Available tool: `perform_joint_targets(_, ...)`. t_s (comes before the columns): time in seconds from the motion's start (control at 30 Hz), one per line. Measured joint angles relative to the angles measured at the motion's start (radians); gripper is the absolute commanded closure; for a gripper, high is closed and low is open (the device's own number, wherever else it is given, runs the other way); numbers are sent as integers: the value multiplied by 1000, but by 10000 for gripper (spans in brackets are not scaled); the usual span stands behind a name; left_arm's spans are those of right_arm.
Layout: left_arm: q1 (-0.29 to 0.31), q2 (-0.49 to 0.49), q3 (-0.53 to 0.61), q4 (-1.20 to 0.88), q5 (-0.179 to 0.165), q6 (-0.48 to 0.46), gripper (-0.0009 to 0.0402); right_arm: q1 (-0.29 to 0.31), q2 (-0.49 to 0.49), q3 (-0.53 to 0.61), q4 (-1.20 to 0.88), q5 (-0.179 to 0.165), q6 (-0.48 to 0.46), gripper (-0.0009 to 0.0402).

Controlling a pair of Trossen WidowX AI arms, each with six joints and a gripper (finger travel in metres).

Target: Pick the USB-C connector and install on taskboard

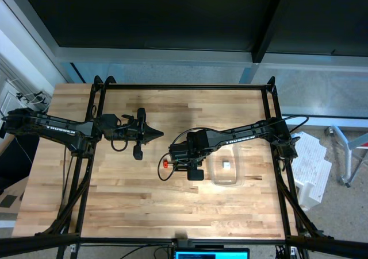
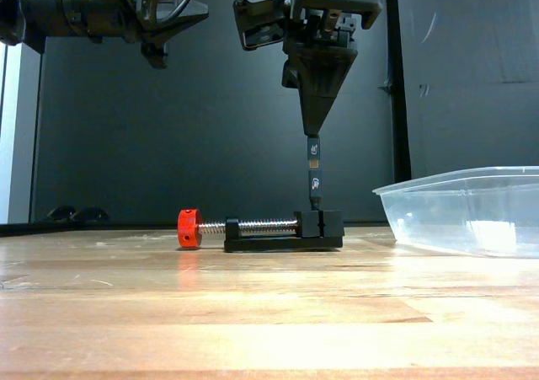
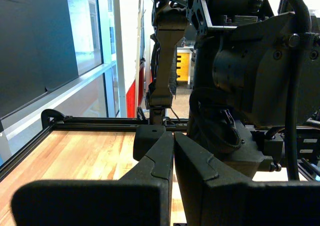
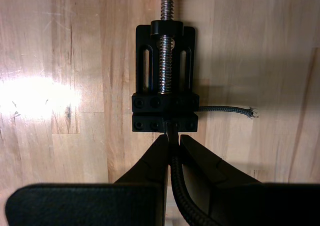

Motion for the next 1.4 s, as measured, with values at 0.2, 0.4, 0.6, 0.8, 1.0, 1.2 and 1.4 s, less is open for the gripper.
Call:
perform_joint_targets(0.2, 0, 0, 0, 0, 0, 0, 393, 0, 0, -6, 0, 0, -1, 393)
perform_joint_targets(0.4, 0, 0, 0, 0, 0, 0, 393, 0, 0, -8, 2, -1, -5, 393)
perform_joint_targets(0.6, 0, 0, 0, 0, 0, 0, 393, 0, 0, -13, 12, -2, -6, 393)
perform_joint_targets(0.8, 0, 0, 0, 0, 0, 0, 393, 0, -1, -17, 19, -4, -9, 393)
perform_joint_targets(1.0, 0, 0, 0, 0, 0, 0, 393, 0, -2, -22, 24, -7, -14, 393)
perform_joint_targets(1.2, 0, 0, 0, 0, 0, 0, 393, 0, -3, -29, 26, -9, -22, 393)
perform_joint_targets(1.4, 0, 0, 0, 0, 0, 0, 393, 0, -3, -31, 26, -11, -40, 393)
